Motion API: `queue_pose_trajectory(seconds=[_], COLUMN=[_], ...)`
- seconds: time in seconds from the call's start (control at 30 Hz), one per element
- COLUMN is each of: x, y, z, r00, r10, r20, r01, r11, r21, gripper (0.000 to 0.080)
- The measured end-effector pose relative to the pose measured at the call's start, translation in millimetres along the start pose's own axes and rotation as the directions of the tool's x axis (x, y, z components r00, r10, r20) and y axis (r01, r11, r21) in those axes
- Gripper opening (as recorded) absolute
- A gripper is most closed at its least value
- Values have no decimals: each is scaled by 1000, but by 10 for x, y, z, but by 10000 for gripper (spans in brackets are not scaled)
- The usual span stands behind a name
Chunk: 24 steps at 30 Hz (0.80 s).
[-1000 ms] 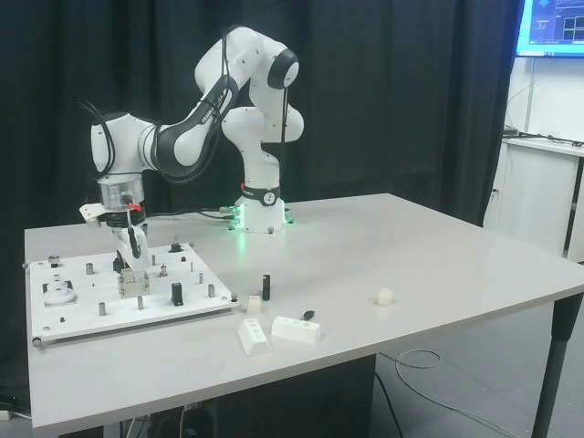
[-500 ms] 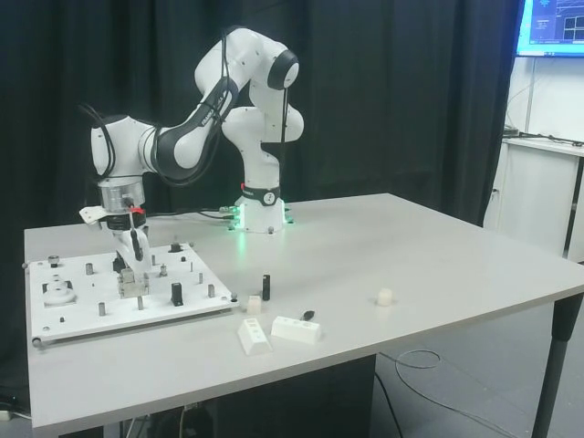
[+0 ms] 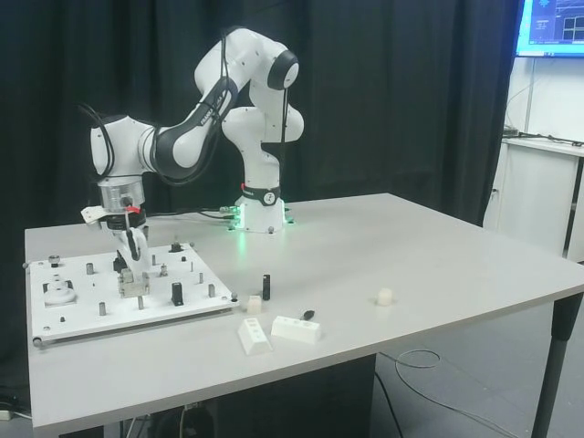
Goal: Remove waterproof.
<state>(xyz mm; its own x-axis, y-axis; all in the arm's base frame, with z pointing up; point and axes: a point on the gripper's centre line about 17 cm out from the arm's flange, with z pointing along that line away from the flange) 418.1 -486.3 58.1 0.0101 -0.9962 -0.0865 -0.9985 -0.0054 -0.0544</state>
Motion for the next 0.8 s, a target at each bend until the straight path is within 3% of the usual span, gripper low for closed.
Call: queue_pose_trajectory(seconds=[0.8], x=[4], y=[-15], z=[-11], r00=[1000], r10=[20], r20=[-1], r01=[-20], r11=[1000], r21=[2], gripper=[313])
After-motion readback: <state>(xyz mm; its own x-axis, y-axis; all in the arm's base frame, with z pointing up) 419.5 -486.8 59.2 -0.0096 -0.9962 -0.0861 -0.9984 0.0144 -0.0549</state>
